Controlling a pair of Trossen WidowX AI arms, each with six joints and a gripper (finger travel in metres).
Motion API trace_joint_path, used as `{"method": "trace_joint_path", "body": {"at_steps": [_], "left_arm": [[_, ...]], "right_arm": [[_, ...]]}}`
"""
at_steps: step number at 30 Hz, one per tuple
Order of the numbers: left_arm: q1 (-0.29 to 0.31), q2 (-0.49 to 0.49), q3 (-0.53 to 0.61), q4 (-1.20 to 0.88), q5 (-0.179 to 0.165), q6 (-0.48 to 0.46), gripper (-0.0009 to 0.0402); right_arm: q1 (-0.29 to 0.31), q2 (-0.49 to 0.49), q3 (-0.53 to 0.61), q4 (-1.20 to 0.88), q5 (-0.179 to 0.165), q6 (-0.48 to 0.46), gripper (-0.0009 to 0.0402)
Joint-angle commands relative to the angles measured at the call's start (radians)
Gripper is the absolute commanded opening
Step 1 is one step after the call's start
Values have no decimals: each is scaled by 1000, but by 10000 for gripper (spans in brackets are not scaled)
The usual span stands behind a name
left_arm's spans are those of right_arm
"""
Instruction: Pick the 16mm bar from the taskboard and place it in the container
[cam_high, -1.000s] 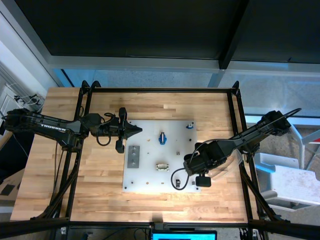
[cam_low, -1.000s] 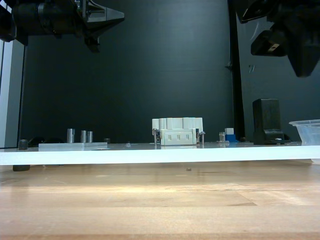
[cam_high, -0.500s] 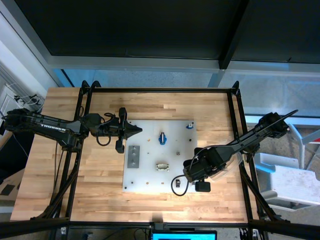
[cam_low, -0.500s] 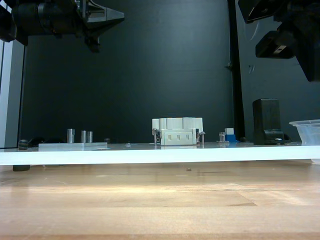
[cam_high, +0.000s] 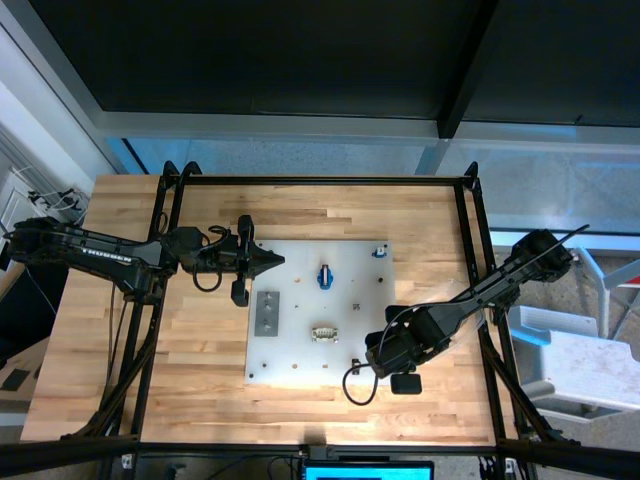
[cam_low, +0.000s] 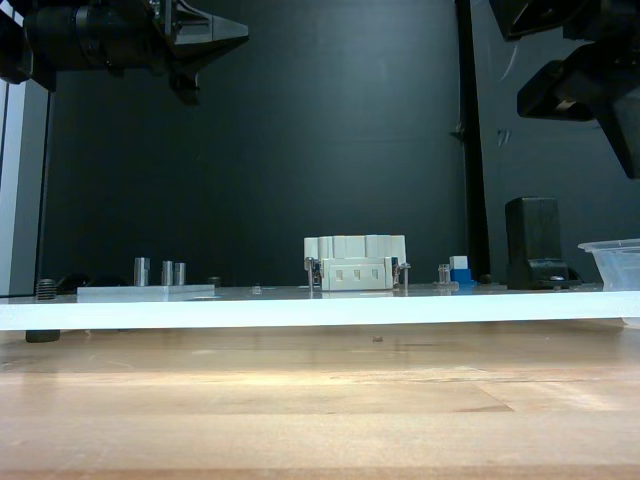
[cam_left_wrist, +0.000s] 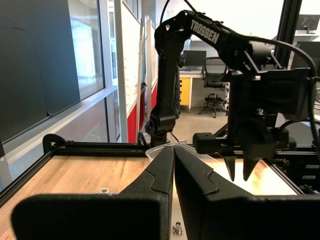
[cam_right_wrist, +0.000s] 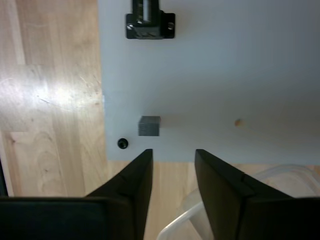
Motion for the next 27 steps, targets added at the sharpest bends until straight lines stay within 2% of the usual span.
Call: {"method": "trace_joint_path", "body": {"at_steps": [1, 8, 12, 16, 27], "left_arm": [[0, 0, 0, 0, 0, 0, 0], [0, 0, 0, 0, 0, 0, 0], [0, 0, 0, 0, 0, 0, 0], [0, 0, 0, 0, 0, 0, 0], [0, 0, 0, 0, 0, 0, 0]], "right_arm": [[5, 18, 20, -4, 1, -1, 156], [21, 41, 30, -2, 1, -2, 221], [24, 50, 30, 0, 2, -2, 243], [29, 66, 30, 6, 29, -10, 250], [40, 100, 11, 43, 28, -11, 249]]}}
